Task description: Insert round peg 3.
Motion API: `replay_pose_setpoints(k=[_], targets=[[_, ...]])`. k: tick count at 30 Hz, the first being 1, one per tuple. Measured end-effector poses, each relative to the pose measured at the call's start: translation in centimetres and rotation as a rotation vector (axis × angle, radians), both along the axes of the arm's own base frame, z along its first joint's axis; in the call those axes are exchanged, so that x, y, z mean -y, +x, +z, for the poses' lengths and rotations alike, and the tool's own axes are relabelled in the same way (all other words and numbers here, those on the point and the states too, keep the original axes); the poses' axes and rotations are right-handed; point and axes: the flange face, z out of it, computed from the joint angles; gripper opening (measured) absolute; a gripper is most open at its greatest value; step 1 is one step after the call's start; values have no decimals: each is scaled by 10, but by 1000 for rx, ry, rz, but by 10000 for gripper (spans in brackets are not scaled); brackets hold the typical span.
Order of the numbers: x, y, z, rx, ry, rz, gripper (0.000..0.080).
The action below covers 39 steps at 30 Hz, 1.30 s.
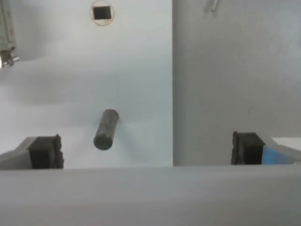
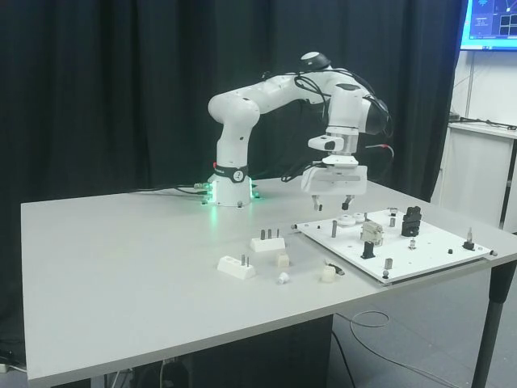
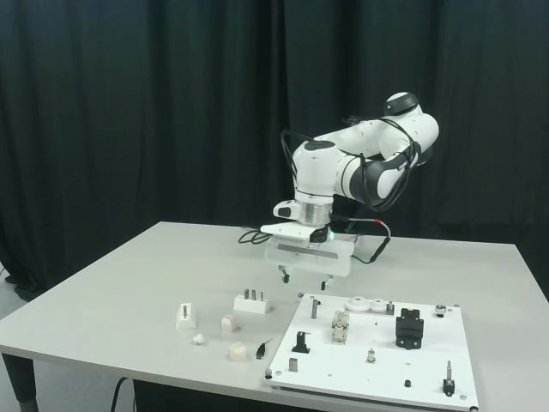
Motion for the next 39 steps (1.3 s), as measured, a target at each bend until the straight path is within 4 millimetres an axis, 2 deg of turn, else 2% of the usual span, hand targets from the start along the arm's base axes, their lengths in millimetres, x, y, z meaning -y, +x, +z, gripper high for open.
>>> replay_pose_setpoints(k=[20,39], targets=[[3,-6,-5,-30,-22,1,800],[7,-11,-23,-31,-51,-12,800]])
